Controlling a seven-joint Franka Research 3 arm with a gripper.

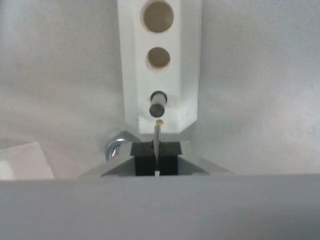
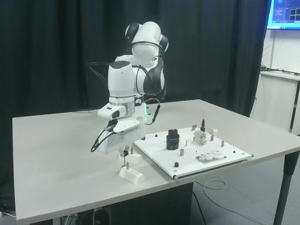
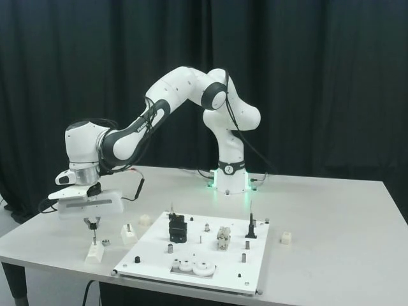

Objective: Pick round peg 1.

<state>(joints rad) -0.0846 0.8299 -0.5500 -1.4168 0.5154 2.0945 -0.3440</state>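
You've got the fingers (image 1: 157, 150) closed on the thin peg (image 1: 157, 134) above the block (image 1: 159, 65); lift straight up.

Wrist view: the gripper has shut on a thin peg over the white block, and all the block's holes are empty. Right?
Not quite. The wrist view shows the gripper shut on the thin peg over the white block, but one hole holds a black peg; two larger holes are empty.
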